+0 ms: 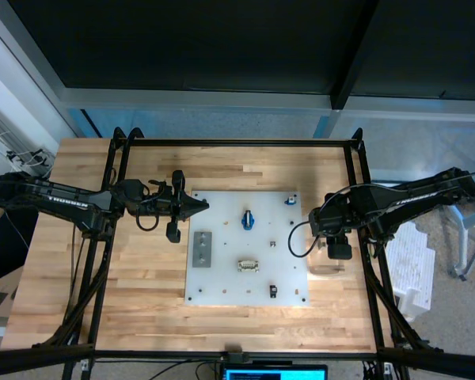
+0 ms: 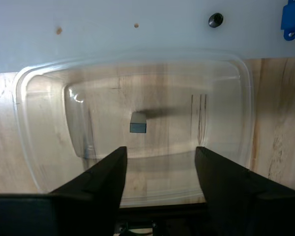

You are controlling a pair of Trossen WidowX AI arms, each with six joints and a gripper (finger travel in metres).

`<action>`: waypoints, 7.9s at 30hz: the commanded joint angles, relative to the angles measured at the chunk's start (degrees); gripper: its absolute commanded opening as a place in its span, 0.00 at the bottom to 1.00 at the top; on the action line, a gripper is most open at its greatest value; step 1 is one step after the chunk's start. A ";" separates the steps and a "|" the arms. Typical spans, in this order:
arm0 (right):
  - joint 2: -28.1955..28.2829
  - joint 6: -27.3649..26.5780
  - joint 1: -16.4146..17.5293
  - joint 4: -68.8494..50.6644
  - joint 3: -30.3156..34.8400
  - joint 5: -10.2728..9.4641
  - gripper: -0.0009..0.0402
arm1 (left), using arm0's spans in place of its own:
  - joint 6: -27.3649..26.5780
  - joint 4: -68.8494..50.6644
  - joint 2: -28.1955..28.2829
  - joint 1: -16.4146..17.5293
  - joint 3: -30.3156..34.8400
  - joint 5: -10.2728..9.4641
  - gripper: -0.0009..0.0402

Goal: Pick the 16mm bar and install on taskboard

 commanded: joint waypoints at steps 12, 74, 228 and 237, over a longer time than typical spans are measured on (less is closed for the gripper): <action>1.33 0.35 1.31 3.52 -3.69 1.03 0.62 | 0.00 0.00 0.00 0.00 0.02 0.00 0.02; 2.84 5.88 3.54 19.91 -17.73 -0.48 0.60 | 0.00 0.00 0.00 0.02 0.02 0.00 0.02; 31.80 24.33 22.88 10.56 20.44 0.52 0.04 | 0.00 0.00 0.00 0.00 0.02 0.00 0.02; 33.31 24.20 23.23 11.67 20.33 0.57 0.04 | 0.00 0.00 0.00 0.00 0.02 0.00 0.02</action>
